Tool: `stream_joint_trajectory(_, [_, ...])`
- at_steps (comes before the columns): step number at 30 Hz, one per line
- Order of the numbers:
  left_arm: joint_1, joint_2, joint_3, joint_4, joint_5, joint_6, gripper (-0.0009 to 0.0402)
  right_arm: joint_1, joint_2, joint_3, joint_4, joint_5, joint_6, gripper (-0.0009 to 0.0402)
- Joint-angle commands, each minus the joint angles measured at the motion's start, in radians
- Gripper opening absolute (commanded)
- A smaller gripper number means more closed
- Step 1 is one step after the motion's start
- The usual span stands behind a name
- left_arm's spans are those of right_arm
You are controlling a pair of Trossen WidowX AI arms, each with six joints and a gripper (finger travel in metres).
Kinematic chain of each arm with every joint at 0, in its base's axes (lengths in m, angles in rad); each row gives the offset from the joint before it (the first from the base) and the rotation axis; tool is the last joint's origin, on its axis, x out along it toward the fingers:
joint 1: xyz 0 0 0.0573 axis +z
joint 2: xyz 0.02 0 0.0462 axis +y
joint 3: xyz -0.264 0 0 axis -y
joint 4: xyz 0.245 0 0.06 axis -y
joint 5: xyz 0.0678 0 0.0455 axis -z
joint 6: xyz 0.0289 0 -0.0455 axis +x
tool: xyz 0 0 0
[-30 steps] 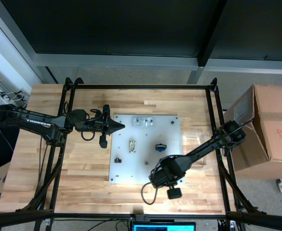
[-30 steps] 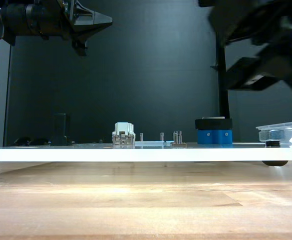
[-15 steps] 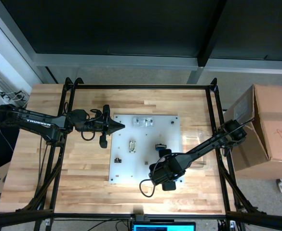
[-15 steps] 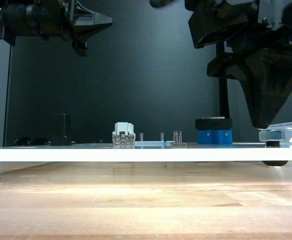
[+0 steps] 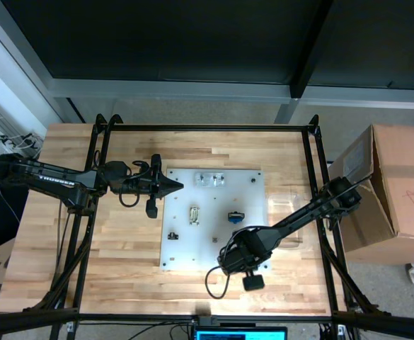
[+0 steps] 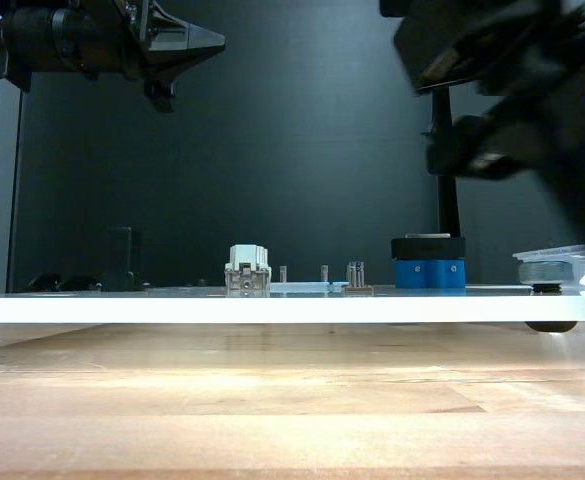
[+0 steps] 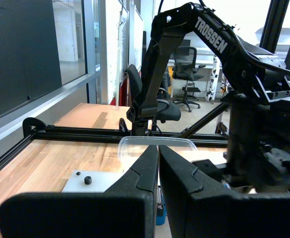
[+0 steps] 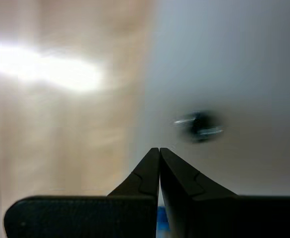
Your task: Pick the M12 nut and place it on its threads and fasten
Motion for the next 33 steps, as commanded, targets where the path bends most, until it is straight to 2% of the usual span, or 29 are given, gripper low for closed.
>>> stream_joint_trajectory(1, [0.000,0.000,0.000,0.000,0.000,0.000,0.0000,0.000,-0.003,0.000,-0.016,-0.041,-0.004,0.0000])
stream_joint_trajectory(3, [0.000,0.000,0.000,0.000,0.000,0.000,0.0000,0.000,-0.006,0.003,-0.027,0.010,-0.001,0.0000])
stream_joint_trajectory(8, [0.000,0.000,0.000,0.000,0.000,0.000,0.0000,0.001,-0.006,0.024,-0.093,0.253,0.035,0.0000])
stream_joint_trajectory(11, [0.000,0.000,0.000,0.000,0.000,0.000,0.0000,0.001,-0.006,0.025,-0.080,0.321,0.052,0.0000])
stream_joint_trajectory(17, [0.000,0.000,0.000,0.000,0.000,0.000,0.0000,0.003,-0.005,0.003,-0.018,0.318,0.050,0.0000])
stream_joint_trajectory(23, [0.000,0.000,0.000,0.000,0.000,0.000,0.0000,0.005,-0.005,-0.007,0.008,0.277,0.042,0.0000])
stream_joint_trajectory(25, [0.000,0.000,0.000,0.000,0.000,0.000,0.0000,0.005,-0.005,-0.008,0.008,0.224,0.041,0.0000])
stream_joint_trajectory(28, [0.000,0.000,0.000,0.000,0.000,0.000,0.0000,0.005,-0.006,-0.008,0.002,0.043,0.033,0.0000])
stream_joint_trajectory(29, [0.000,0.000,0.000,0.000,0.000,0.000,0.0000,0.005,-0.006,-0.008,-0.004,-0.007,0.031,0.0000])
stream_joint_trajectory(30, [0.000,0.000,0.000,0.000,0.000,0.000,0.0000,0.006,-0.007,-0.008,-0.013,-0.028,0.031,0.0000])
stream_joint_trajectory(31, [0.000,0.000,0.000,0.000,0.000,0.000,0.0000,0.006,-0.007,-0.008,-0.024,-0.015,0.032,0.0000])
stream_joint_trajectory(33, [0.000,0.000,0.000,0.000,0.000,0.000,0.0000,0.006,-0.011,-0.008,-0.044,0.068,0.052,0.0000])
